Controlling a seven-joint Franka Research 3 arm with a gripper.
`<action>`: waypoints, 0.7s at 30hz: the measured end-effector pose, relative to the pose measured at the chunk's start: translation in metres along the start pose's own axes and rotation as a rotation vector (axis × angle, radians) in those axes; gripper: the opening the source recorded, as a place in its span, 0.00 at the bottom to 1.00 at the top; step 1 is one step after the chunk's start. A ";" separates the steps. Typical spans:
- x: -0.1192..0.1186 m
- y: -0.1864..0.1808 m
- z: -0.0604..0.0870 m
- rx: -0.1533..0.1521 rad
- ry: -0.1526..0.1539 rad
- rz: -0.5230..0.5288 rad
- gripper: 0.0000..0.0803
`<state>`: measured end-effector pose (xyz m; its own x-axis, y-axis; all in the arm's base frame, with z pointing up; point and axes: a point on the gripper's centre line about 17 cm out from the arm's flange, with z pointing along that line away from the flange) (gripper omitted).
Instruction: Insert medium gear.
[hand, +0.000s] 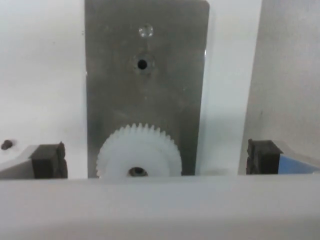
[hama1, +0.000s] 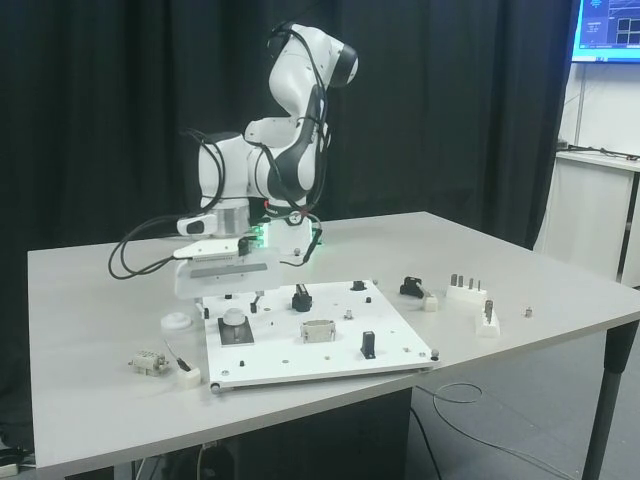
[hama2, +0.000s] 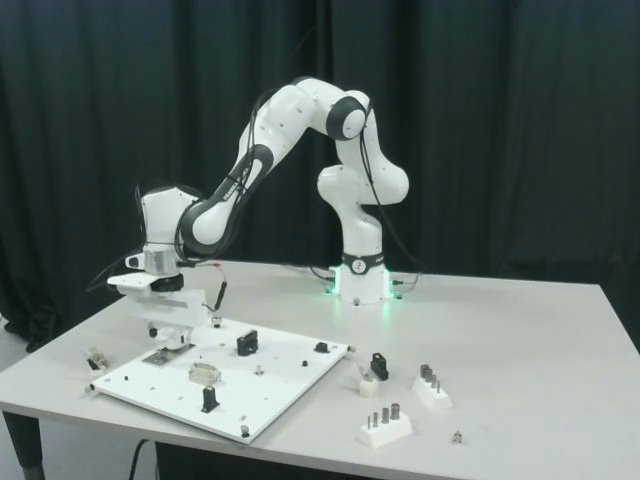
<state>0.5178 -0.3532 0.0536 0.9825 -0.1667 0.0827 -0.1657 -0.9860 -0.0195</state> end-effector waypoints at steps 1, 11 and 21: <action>0.000 0.000 0.000 0.000 -0.001 0.000 1.00; -0.003 -0.002 0.005 0.001 -0.010 0.002 1.00; -0.005 -0.002 0.008 0.000 -0.014 0.002 1.00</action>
<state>0.5140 -0.3507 0.0449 0.9833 -0.1687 0.0682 -0.1678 -0.9856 -0.0194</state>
